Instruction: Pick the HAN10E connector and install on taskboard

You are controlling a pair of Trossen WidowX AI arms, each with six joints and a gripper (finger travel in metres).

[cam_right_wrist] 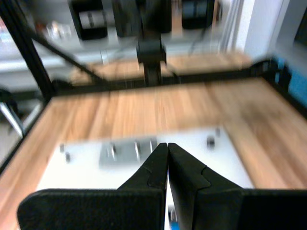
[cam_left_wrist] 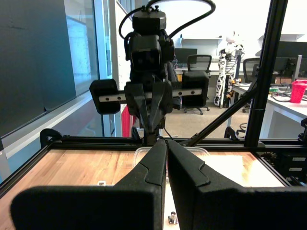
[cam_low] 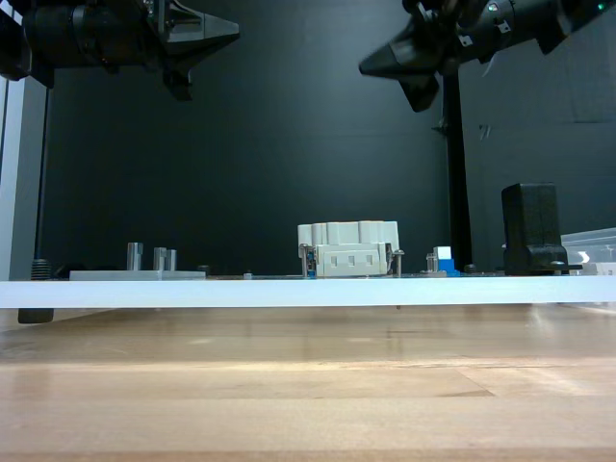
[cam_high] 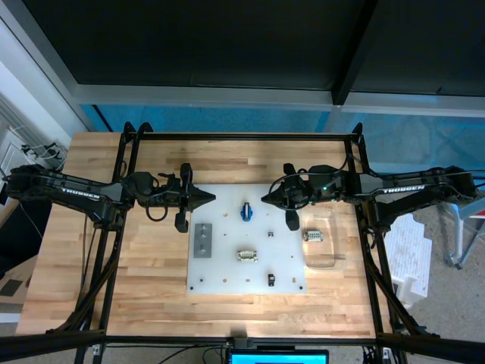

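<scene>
Presently HAN10E connector point(cam_high: 312, 236) lies inside clear tray point(cam_high: 334, 263), just beside right edge of taskboard point(cam_high: 227, 274), not yet picked; beige socket point(cam_high: 246, 256) on board is probably its seat; connector likely light, rigid plastic, smooth sides, contact face delicate; best pinch across two plain long flanks, not on contacts; left gripper point(cam_high: 209, 199) hovers above board's far left part, jaws pressed together, empty; right gripper point(cam_high: 267, 199) hovers high near blue fixture point(cam_high: 246, 211), jaws likewise together, must spread before descent.
</scene>
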